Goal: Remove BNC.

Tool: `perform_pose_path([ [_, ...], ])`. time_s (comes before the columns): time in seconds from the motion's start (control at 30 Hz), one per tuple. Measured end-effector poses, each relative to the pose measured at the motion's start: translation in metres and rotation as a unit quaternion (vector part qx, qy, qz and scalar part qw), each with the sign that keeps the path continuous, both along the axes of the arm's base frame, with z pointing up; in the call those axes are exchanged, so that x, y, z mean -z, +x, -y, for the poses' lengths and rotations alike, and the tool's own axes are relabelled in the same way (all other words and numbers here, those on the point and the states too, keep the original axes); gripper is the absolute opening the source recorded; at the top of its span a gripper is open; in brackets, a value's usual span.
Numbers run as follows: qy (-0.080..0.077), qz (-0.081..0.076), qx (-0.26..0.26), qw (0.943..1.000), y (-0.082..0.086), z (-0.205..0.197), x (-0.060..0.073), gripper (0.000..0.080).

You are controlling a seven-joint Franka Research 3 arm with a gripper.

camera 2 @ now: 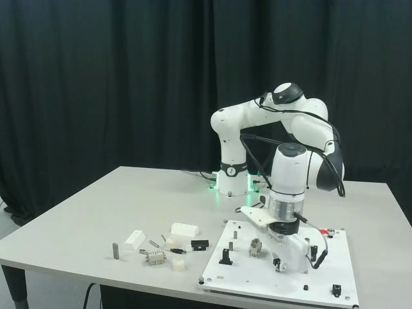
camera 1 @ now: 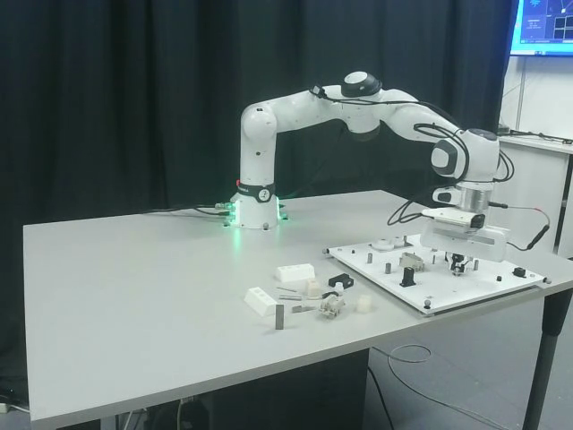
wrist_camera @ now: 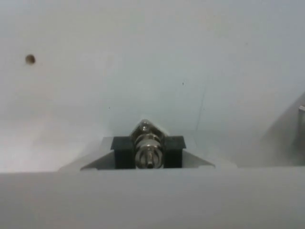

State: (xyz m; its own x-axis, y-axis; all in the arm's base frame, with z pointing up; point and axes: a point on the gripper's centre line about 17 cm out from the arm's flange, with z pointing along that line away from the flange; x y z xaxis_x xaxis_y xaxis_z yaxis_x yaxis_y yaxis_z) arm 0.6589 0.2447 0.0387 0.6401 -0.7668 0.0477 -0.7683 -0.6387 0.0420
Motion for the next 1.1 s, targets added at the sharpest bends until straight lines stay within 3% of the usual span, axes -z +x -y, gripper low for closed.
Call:
perform_pose_path([
  [0.47, 0.008, -0.005, -0.079, 0.9969, 0.0, -0.0002, -0.0005, 0.0122],
  [1.1, 0.018, -0.008, -0.174, 0.9846, 0.0, -0.0011, -0.0008, 0.0122],
])
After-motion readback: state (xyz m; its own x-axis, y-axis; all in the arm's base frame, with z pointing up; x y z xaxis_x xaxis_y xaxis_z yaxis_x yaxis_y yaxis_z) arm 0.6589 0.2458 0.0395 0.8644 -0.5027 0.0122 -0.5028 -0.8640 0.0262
